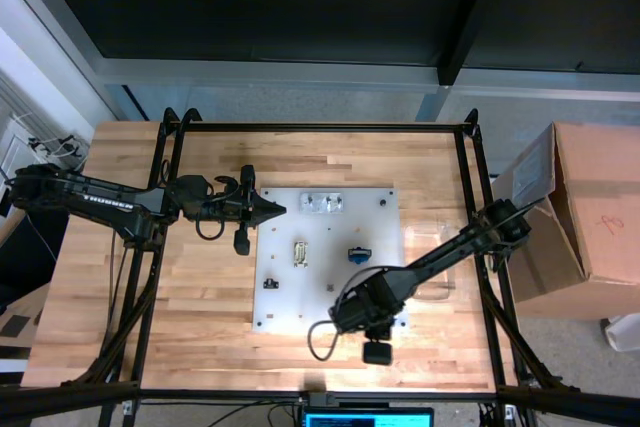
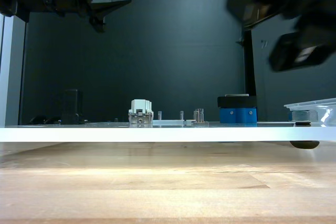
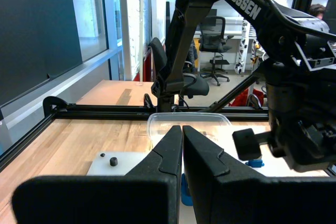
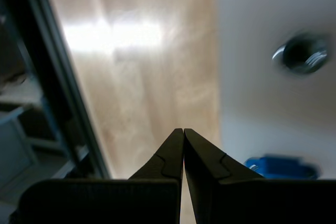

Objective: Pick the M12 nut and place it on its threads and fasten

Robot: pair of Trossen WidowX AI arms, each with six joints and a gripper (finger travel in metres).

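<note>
The left gripper (image 1: 278,210) hung high over the far left edge of the white board (image 1: 300,299), its fingers pressed together on nothing. On the board stood a small white connector (image 2: 140,114) towards the left and a blue block (image 2: 237,115) further right. The right gripper (image 4: 184,129) was raised above the near right part of the board, its two fingers closed tip to tip with nothing between them. The silver nut (image 2: 303,115) was in neither gripper: it sat on its stud at the board's near right edge, clear of the right gripper's fingertips, with only a thin dark band showing beneath it in the low view. In the high view the right arm hid it. A clear tray (image 2: 317,105) lay behind the nut, and a cardboard box (image 1: 575,217) stood off the table's right side.
</note>
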